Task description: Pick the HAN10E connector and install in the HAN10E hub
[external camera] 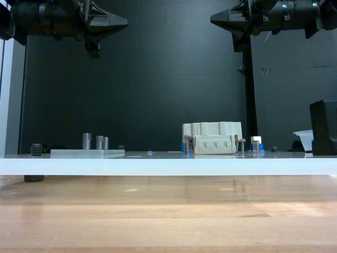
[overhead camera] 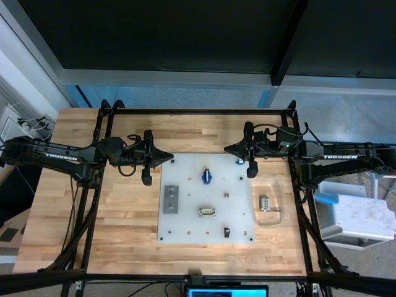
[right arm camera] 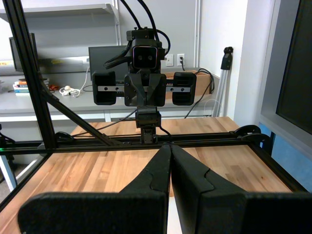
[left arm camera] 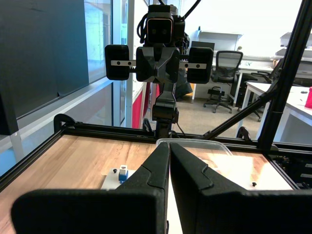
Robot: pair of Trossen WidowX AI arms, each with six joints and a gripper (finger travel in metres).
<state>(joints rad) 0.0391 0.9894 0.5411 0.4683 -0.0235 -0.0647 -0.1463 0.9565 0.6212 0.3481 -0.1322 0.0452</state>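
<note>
Above the far edge of the board (overhead camera: 185, 232), left gripper (overhead camera: 170, 158) and right gripper (overhead camera: 226, 149) hang closed, empty, apparently parked. HAN10E connector (overhead camera: 265, 203) waits apart from HAN10E hub (overhead camera: 207, 212).

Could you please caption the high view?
Left gripper and right gripper hover shut near the board's far edge; HAN10E connector in tray, HAN10E hub on board.

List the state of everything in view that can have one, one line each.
left end effector: shut, empty, raised above the board's left edge.
right end effector: shut, empty, raised above the board's far right part.
HAN10E connector: lying loose in the clear tray, not picked.
HAN10E hub: mounted on the white board, no connector in it.
</note>
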